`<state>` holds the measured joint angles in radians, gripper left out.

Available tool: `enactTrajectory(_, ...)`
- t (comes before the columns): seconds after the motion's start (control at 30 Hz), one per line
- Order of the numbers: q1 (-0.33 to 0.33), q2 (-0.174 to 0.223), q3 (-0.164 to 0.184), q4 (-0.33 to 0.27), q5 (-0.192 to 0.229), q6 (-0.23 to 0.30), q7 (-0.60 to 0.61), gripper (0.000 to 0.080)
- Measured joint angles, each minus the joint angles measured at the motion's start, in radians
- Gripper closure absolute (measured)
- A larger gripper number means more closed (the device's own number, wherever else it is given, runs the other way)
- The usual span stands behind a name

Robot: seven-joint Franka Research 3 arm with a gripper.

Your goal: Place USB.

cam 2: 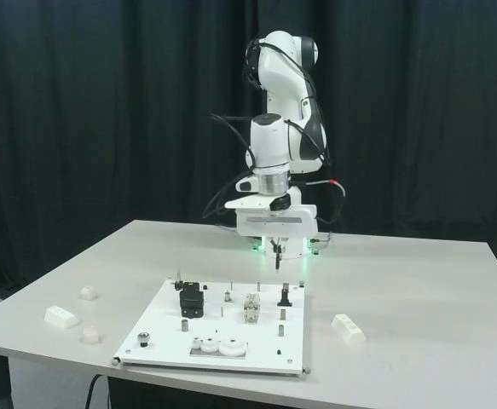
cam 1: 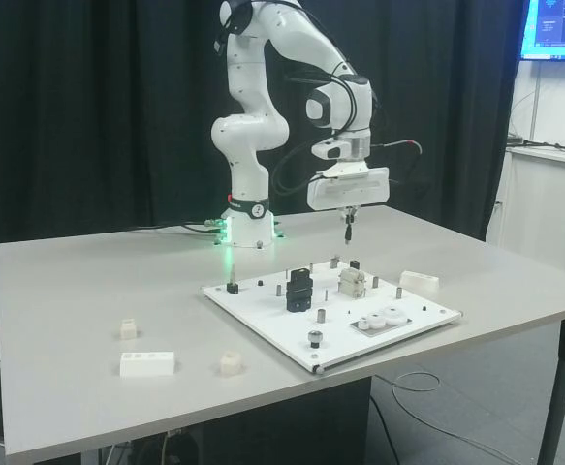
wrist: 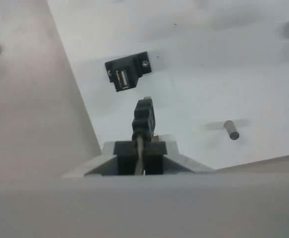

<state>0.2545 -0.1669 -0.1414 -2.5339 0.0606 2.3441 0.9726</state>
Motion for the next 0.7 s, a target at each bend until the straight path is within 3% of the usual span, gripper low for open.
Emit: enactTrajectory(0.7,-0.006,0.0,0.0,0.003,-0.017,0.0,0.002,0.0776)
